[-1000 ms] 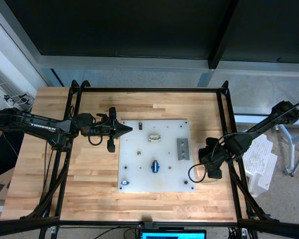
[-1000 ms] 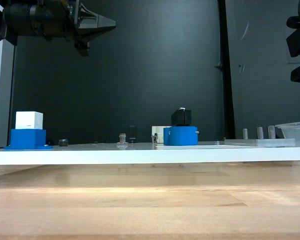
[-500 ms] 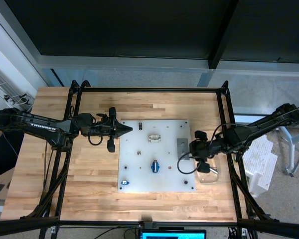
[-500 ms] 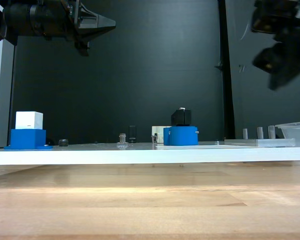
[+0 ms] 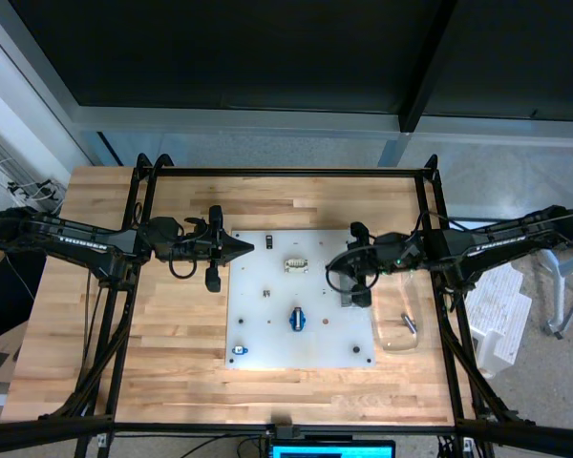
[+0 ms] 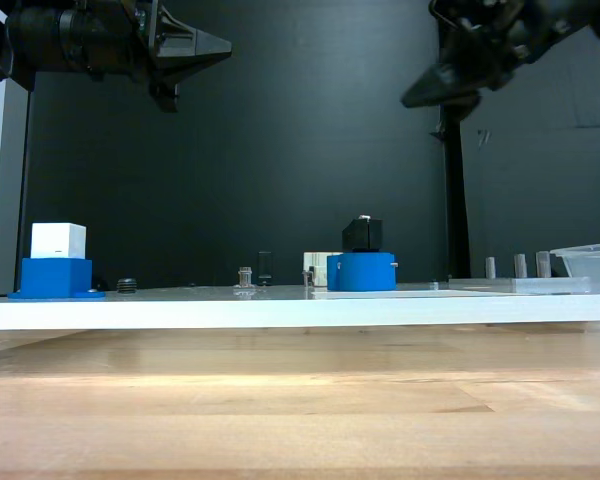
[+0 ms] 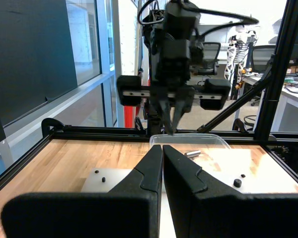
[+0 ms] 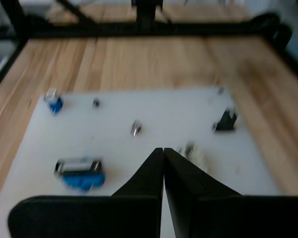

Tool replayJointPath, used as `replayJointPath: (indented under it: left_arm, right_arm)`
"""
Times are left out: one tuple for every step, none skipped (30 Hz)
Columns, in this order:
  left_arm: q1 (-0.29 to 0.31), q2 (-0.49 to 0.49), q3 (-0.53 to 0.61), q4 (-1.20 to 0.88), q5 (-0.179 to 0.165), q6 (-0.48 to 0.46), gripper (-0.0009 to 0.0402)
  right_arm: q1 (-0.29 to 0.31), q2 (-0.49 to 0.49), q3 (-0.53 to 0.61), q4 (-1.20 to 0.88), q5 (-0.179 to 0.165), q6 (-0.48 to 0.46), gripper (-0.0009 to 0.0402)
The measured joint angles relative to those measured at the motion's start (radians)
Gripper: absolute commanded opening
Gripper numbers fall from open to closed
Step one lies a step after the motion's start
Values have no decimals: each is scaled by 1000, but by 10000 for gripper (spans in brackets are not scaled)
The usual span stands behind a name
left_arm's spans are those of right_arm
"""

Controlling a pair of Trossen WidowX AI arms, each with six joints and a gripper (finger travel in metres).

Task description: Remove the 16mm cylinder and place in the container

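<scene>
16mm cylinder (image 5: 409,323), one, in container (image 5: 393,349); left gripper (image 5: 247,247), right gripper (image 6: 412,99), both over board (image 5: 267,324)

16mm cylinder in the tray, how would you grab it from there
Grip its round sides at mid-length from straight above: the cylinder lies flat in the low-walled container, so close across its axis. The right gripper, shut, hovers over the board; the left gripper, shut, sits at its left edge.

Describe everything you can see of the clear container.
The container is a clear, low-walled plastic tray with rounded corners, resting on the wooden table beside the white board's right edge. The 16mm cylinder lies inside on its side. The right end effector hangs shut above the board, the left end effector shut over its left edge.
</scene>
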Motion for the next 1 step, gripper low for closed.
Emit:
replayJointPath:
  left_arm:
    - [0,0,0,0,0,0,0]
  right_arm:
    - [-16,0,-7,36,-24,-8,-1]
